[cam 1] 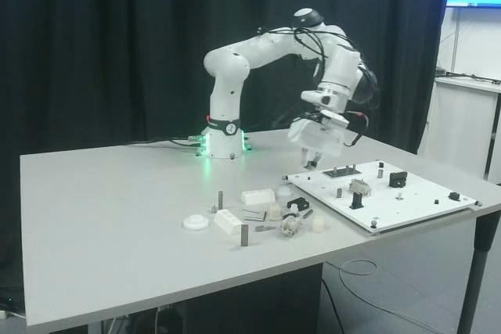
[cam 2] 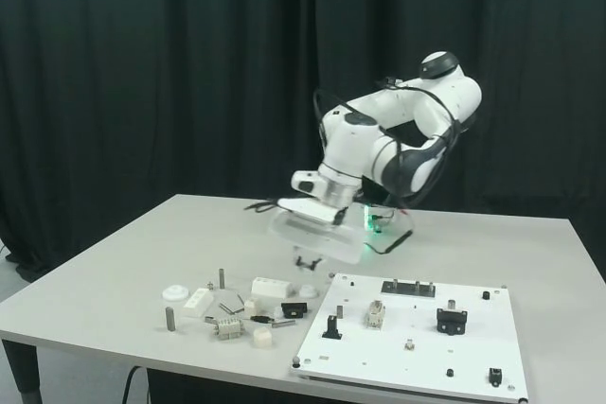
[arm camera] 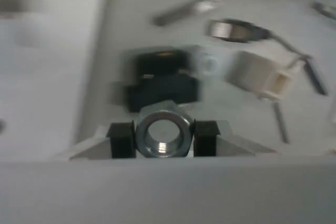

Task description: Place bolt 4.

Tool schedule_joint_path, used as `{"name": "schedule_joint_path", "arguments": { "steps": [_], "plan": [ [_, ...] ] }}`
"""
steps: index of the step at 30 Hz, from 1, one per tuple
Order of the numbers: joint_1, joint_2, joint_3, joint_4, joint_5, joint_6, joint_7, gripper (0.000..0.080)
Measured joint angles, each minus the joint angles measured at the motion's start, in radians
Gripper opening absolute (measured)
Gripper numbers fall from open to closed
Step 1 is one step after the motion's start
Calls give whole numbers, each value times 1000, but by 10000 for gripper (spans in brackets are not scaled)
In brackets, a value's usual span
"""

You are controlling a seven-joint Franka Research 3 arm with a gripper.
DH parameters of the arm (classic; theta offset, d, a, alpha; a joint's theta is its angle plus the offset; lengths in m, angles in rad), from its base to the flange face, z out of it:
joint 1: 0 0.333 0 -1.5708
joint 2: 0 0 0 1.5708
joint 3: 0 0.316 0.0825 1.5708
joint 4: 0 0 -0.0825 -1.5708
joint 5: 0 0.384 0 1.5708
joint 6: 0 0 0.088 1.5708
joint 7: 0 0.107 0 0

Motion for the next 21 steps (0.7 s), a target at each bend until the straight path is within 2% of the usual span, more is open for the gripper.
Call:
{"name": "schedule_joint_path", "arguments": {
  "steps": [5, 10, 16, 21],
  "plan": [
    [-60, 1, 3, -10, 8, 48, -7, 237],
    [-133, 2, 8, -10, 42, 83, -22, 237],
    [-224, 7, 13, -5, 107, 98, -64, 237],
    [-293, 18, 15, -2, 189, 88, -93, 237]
  ]
}}
